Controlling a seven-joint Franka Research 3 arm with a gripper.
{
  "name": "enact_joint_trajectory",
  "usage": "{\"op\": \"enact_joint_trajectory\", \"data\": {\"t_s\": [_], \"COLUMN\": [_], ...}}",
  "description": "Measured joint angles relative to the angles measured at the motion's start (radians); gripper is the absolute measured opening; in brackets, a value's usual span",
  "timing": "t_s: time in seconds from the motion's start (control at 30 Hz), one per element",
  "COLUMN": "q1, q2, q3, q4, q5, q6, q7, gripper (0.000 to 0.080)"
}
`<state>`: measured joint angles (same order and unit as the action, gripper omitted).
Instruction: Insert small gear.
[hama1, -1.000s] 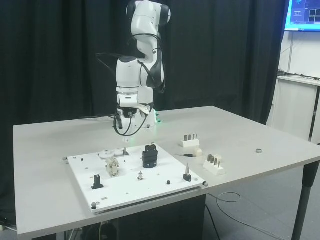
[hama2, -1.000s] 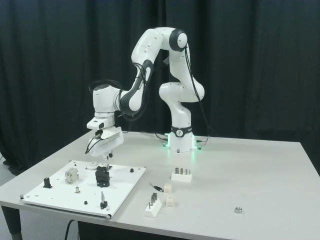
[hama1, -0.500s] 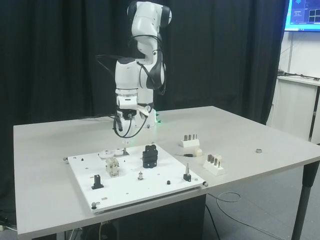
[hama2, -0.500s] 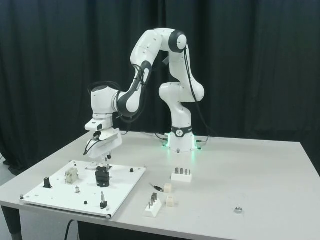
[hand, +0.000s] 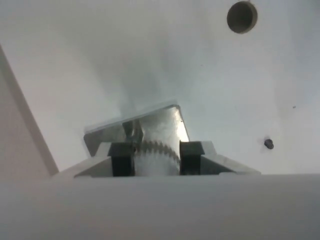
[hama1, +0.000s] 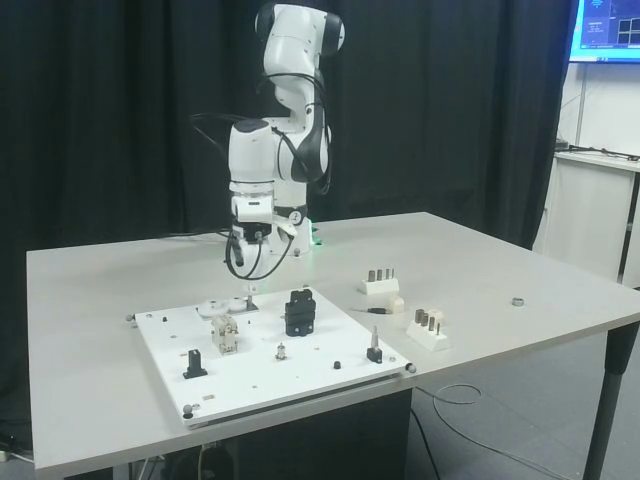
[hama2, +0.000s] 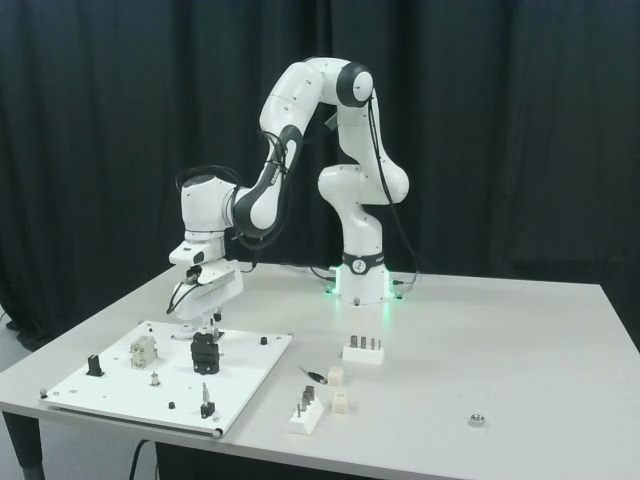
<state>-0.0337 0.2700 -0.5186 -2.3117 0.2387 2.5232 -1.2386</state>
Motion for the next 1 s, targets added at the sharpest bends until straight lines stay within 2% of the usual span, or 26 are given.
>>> {"op": "enact_joint_trajectory", "data": {"t_s": [1.0], "q1": [0.000], "q2": [0.029], "q3": [-0.001], "q4": [-0.018], "q5": [0.069], "q6": [0.000], "q7": [-0.061], "gripper": [0.0191]}}
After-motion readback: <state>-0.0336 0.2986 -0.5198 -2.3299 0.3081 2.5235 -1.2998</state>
